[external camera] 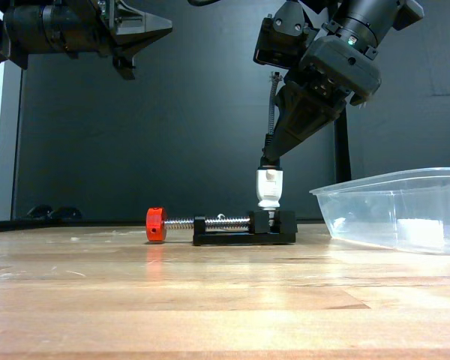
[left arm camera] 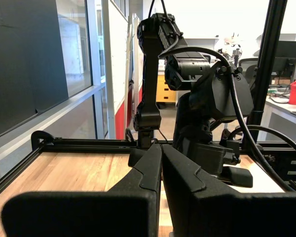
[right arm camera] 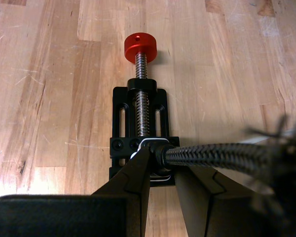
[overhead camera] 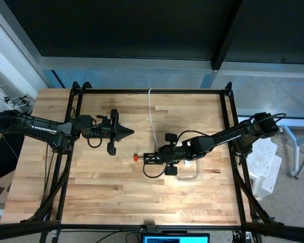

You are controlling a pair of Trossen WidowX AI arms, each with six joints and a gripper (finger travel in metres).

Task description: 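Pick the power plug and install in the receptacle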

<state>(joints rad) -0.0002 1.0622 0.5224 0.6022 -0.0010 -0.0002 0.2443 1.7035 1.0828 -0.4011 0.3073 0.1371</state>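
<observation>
Right claw [right arm camera: 157, 165] grips black plug [right arm camera: 164, 154]; left claw [overhead camera: 130, 132] aloft.

At centre: receptacle [external camera: 269, 187] upright in clamp block [external camera: 244, 227], knob [external camera: 156, 224] to left, tray [external camera: 375, 214] just right. Directly above receptacle: right gripper [external camera: 270, 156], power plug [right arm camera: 160, 153] clamped in it. Well left, raised: left gripper [overhead camera: 130, 132].

A pale butcher-block table [overhead camera: 106, 197] sits inside a black metal frame [overhead camera: 192, 91] on a speckled grey floor [overhead camera: 116, 80]. A dark panel [external camera: 195, 112] stands behind it. Tall glass partitions [left arm camera: 74, 54] border a brightly lit workshop.
</observation>
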